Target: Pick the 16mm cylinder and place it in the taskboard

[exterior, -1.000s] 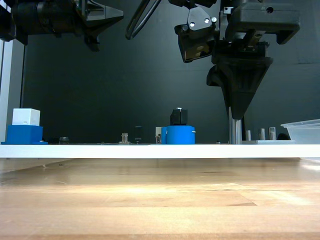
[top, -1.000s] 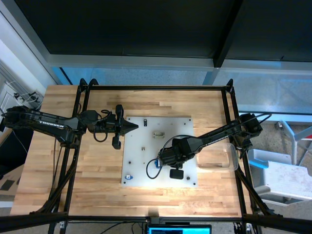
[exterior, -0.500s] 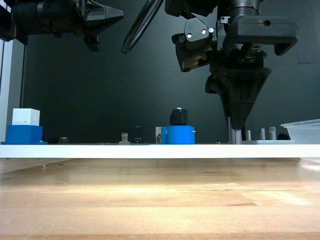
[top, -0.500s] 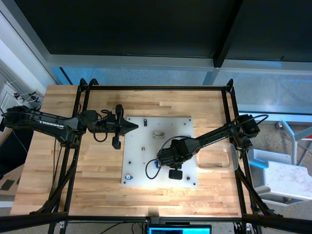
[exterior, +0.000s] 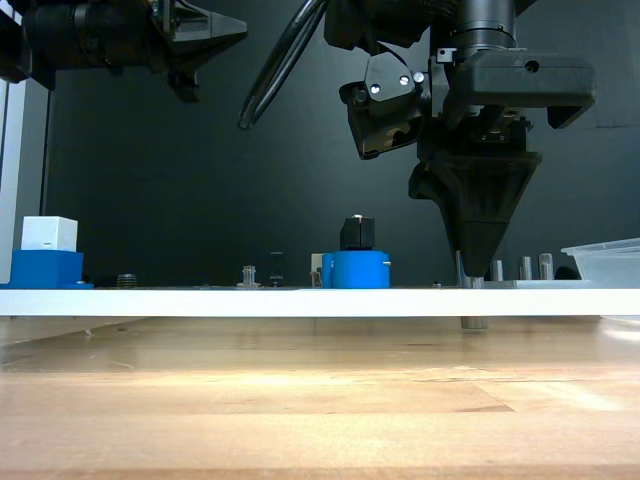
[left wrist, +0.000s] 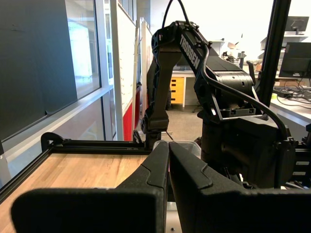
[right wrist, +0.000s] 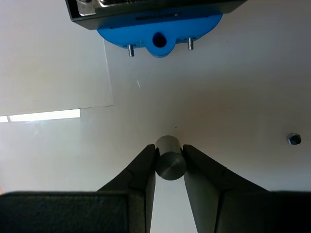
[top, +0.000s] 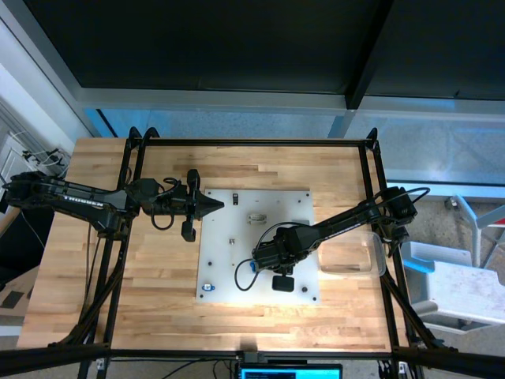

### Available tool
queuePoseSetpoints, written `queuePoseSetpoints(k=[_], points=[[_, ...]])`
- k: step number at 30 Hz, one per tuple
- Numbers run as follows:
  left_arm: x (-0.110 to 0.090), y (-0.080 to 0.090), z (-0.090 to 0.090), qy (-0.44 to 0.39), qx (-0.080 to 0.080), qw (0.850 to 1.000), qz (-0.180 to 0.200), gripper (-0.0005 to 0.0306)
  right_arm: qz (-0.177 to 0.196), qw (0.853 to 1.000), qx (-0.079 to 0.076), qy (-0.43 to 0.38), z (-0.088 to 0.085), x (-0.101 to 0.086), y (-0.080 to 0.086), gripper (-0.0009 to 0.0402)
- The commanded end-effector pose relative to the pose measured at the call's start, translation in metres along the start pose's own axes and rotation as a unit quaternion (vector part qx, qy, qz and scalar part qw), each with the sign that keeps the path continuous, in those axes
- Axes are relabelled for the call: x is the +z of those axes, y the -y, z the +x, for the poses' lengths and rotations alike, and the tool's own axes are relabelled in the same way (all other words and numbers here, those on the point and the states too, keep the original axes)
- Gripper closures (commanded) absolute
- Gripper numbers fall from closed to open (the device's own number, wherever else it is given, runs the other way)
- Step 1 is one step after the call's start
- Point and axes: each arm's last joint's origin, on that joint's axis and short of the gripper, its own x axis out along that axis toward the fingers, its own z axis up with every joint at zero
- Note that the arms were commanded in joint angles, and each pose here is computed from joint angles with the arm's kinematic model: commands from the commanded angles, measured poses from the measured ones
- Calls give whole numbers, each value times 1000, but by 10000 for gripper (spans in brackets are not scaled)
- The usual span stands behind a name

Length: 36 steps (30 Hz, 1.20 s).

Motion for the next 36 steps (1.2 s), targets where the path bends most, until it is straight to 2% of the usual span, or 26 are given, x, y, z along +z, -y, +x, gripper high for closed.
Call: queuePoseSetpoints(k=[1,10,26,31,36], points=[[0,0,0,0,0,1000,0,300,-1,1000,1,-1,0,0,0,384],[0,0,0,0,0,1000,0,300,-1,1000,0,-2,0,0,0,378],[0,0,0,0,0,1000,0,300,0,1000,-1,5,-5,-1,0,251],[0,0,0,0,0,1000,0,300,0,1000,-1,5,-11,-3,1,232],[0,0,0,0,0,1000,0,300,0,1000,3,14,-21,-5,2,232]])
